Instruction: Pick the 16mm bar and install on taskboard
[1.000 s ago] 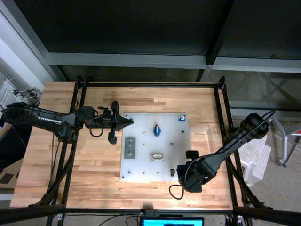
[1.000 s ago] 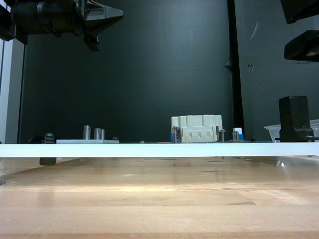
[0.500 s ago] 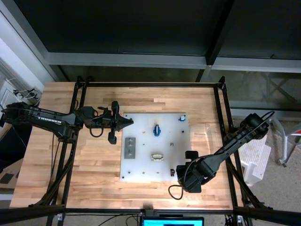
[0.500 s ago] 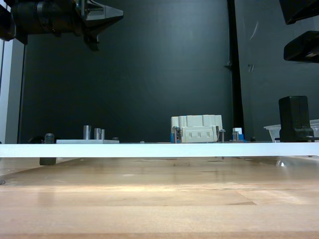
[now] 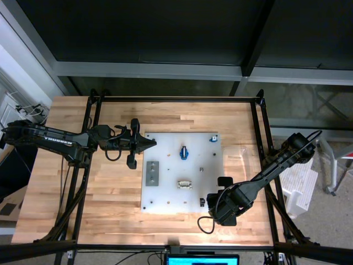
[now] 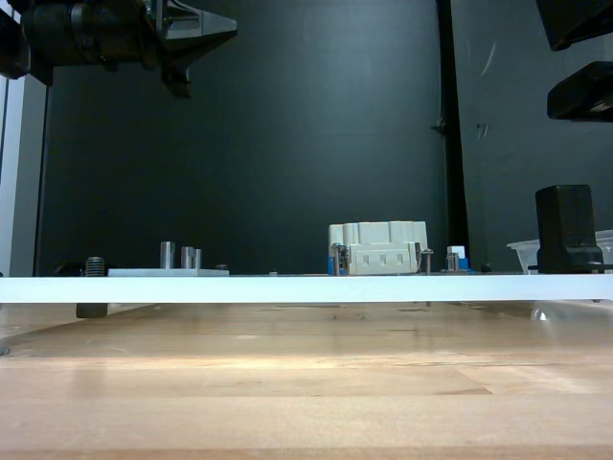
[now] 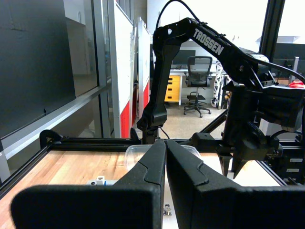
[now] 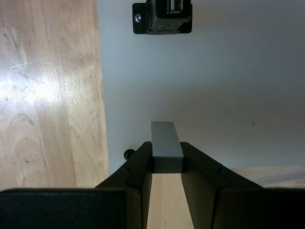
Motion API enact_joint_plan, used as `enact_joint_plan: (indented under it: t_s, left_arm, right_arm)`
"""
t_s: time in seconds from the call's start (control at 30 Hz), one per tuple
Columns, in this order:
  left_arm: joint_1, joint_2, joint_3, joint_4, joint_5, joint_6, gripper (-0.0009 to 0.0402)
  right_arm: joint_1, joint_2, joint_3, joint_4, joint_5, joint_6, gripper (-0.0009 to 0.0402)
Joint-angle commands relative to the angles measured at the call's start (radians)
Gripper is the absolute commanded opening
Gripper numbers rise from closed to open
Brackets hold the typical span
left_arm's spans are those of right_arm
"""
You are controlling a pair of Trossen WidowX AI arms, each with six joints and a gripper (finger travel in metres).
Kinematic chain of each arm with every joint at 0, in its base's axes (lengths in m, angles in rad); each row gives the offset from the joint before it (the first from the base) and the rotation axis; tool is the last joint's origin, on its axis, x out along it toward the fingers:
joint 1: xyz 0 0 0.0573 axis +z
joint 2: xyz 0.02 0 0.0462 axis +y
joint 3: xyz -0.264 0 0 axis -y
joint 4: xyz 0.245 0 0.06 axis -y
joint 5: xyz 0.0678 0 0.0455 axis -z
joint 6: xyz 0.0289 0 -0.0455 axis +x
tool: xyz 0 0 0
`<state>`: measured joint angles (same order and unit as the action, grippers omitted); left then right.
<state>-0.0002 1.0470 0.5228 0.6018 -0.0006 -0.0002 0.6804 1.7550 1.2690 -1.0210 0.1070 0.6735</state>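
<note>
The 16mm bar (image 8: 166,143) is a short grey block held level between the fingers of my right gripper (image 8: 166,156), which is shut on it. It hangs above the white taskboard (image 8: 214,86), close to the board's edge by the wood, clear of any seat. In the high view my right gripper (image 5: 217,206) is over the board's near right corner; the bar is hidden there. My left gripper (image 5: 150,143) hovers high over the board's far left corner (image 6: 206,29), shut with nothing in it (image 7: 165,143).
A black socket block (image 8: 162,16) is bolted to the board just ahead of the bar (image 5: 202,202). A grey plate with pegs (image 5: 152,173), a beige connector (image 5: 184,184) and a blue fitting (image 5: 183,152) also stand on the board. A clear tray (image 5: 242,154) lies to its right.
</note>
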Motion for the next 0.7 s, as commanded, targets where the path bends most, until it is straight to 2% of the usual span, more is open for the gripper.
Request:
enact_joint_plan:
  t_s: [0.03,0.7]
  left_arm:
    - [0.0,0.0,0.0,0.001,0.0,0.0,0.0]
    - [0.0,0.0,0.0,0.0,0.0,0.0,0.0]
  right_arm:
    - [0.0,0.001,-0.001,0.0,-0.003,-0.001,0.0]
    - [0.0,0.001,-0.001,-0.01,0.006,-0.001,0.0]
